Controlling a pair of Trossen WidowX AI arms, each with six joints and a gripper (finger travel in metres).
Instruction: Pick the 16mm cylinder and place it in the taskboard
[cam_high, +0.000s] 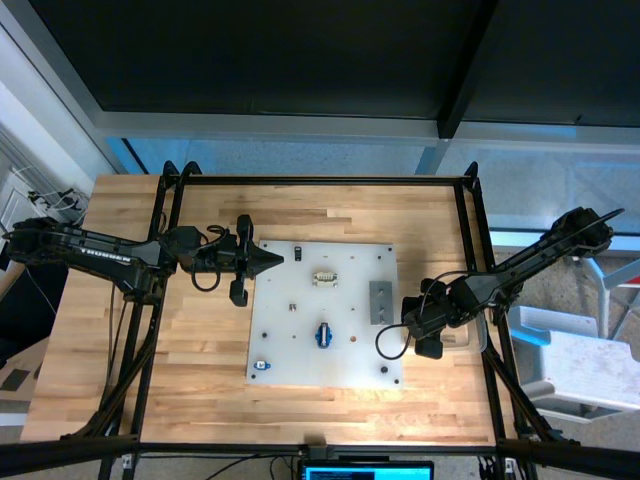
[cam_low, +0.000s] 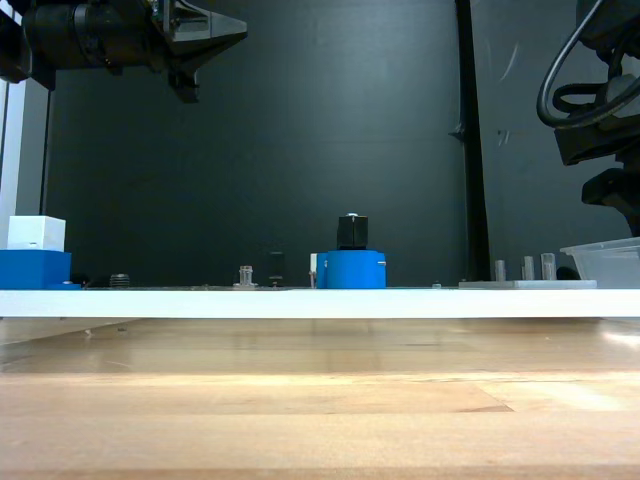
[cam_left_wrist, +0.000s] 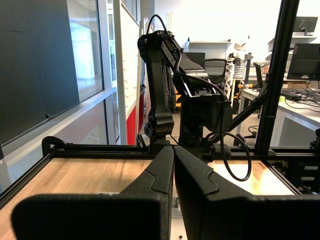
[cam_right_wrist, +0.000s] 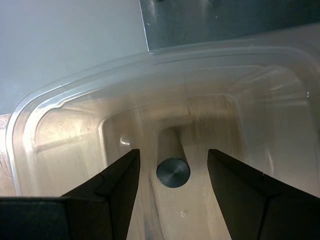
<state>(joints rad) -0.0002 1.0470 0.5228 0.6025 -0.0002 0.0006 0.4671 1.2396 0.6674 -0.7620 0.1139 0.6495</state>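
The 16mm cylinder (cam_right_wrist: 173, 170), a grey round peg seen end-on, lies inside the clear plastic tray (cam_right_wrist: 60, 115). My right gripper (cam_right_wrist: 173, 154) hangs over the tray, open, one finger on each side of the peg and neither touching it. In the high view that gripper (cam_high: 430, 342) sits just off the right edge of the white taskboard (cam_high: 300, 340). My left gripper (cam_high: 272, 257) is shut and empty, held high over the board's left edge; its closed fingertips (cam_left_wrist: 173, 151) point across the table.
On the board stand a grey metal block (cam_high: 382, 300), a blue fitting (cam_high: 323, 335) and a beige connector (cam_high: 323, 278). The tray (cam_low: 610, 262) lies beside the board's right edge. A black frame rail (cam_high: 478, 260) runs behind the right arm.
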